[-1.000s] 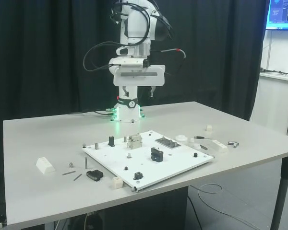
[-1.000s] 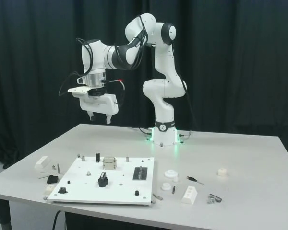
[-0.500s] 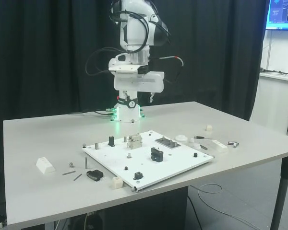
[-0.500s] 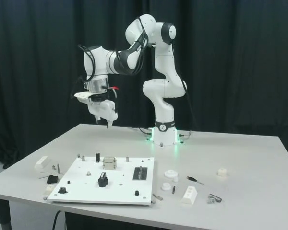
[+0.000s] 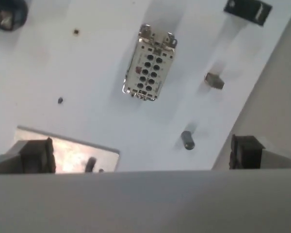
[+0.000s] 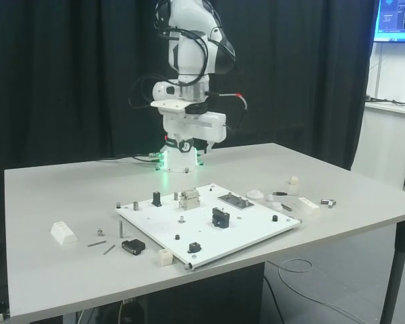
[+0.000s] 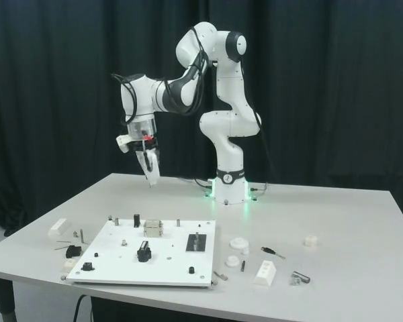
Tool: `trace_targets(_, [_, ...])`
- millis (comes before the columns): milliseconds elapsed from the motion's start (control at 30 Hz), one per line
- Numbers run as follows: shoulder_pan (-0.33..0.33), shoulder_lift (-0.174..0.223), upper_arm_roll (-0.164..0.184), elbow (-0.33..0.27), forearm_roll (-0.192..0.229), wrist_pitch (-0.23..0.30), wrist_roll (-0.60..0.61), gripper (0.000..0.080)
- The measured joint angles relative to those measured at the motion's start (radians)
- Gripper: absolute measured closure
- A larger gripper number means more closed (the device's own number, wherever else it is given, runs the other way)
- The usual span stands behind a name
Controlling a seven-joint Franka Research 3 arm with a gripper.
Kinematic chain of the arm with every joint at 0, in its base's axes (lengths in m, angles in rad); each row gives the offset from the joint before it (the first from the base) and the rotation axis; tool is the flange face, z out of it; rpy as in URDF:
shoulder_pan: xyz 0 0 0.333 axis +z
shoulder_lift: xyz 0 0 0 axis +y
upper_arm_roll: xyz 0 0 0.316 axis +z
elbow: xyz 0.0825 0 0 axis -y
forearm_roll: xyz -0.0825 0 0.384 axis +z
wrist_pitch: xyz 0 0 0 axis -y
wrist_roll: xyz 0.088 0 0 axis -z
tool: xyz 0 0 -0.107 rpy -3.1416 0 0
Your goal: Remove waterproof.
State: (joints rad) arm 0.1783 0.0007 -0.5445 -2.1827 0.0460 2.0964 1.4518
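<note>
The waterproof connector [image 5: 149, 63] is a small boxy multi-pin plug standing on the white board [image 6: 246, 228], near its far edge; it also shows as connector [image 6: 190, 198] and connector [image 7: 152, 229]. My gripper [image 6: 190, 141] hangs high above the table, behind the board's far edge and in front of the arm's base. It is open: in the wrist view the gripper [image 5: 140, 153] has its black fingertips [image 5: 36, 155] far apart with nothing between them. From the second room view the gripper [image 7: 151, 178] is seen edge-on.
On the board stand a black block [image 6: 220, 218], a grey metal plate [image 6: 233, 200], a black post [image 6: 156, 198] and small pegs. Loose white and black parts lie on the grey table [image 6: 67, 185] on both sides of the board. A green light glows at the arm's base [image 6: 178, 160].
The wrist has turned about its vertical axis, so the gripper now shows edge-on in the second room view. It has also drifted a little toward the arm's base. The fingers stay apart.
</note>
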Motion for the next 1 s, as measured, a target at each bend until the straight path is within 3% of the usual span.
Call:
trace_targets(533, [0.005,-0.009,0.002,-0.078,-0.001,0.097,0.230,0.0000])
trace_targets(733, [0.006,-0.012,0.002,-0.118,-0.008,0.162,0.277,0.0000])
trace_targets(1000, [0.006,-0.012,0.001,-0.183,-0.046,0.260,0.345,0.0000])
